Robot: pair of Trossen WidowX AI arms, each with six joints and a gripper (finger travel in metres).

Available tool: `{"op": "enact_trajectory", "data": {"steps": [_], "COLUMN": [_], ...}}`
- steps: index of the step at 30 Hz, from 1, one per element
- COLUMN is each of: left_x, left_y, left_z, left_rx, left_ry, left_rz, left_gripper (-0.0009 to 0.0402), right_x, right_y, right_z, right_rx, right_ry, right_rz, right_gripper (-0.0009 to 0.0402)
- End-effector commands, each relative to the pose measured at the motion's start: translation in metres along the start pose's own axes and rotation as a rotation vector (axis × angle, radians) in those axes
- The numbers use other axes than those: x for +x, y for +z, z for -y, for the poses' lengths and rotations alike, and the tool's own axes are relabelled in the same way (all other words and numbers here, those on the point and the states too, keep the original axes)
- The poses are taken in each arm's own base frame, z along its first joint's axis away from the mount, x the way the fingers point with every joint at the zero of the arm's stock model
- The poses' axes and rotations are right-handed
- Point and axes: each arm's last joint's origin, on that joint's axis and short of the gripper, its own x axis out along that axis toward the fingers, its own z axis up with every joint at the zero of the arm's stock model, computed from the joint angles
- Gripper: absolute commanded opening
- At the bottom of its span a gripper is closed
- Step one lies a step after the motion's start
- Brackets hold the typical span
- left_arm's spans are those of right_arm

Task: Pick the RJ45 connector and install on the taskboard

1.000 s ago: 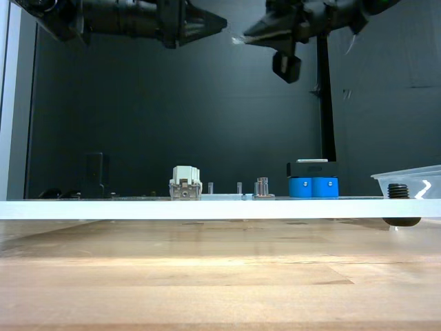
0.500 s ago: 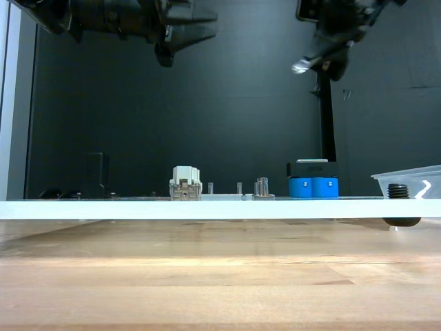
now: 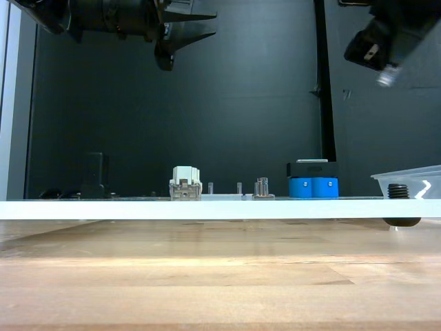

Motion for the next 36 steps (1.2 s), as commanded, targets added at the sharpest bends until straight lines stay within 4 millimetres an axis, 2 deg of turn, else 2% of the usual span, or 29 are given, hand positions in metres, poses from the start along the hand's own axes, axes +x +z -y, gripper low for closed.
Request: {"op": "enact_trajectory", "data": {"steps": [1,8,14,25,31,36], "left_x": [0.0,0.0,0.0,0.0,0.0,0.0], "left_y": [0.0,0.0,0.0,0.0,0.0,0.0], "left_z": [0.0,0.0,0.0,0.0,0.0,0.0], "left_rx": [0.001,0.001,0.001,0.001,0.001,0.001], "left_ry": [0.0,0.0,0.0,0.0,0.0,0.0], "left_rz": [0.002,0.002,0.002,0.002,0.002,0.002], "left_gripper": [0.0132,0.0131,0.0131,0.0131,0.0131,0.0131], "right_x": [0.01,0.032,0.045,0.067,0.086,0.093], "right_y": [0.004,0.02,0.037,0.054,0.053,0.053], "right_z": [-0.015,-0.049,-0.074,-0.093,-0.099,-0.102], "right_rx": [-0.017,-0.046,-0.064,-0.103,-0.104,-0.106], "right_ry": [-0.022,-0.079,-0.096,-0.128,-0.116,-0.105], "right_rz": [-0.094,-0.284,-0.373,-0.507,-0.557,-0.566], "right_gripper": [0.0,0.0,0.0,0.0,0.0,0.0]}}
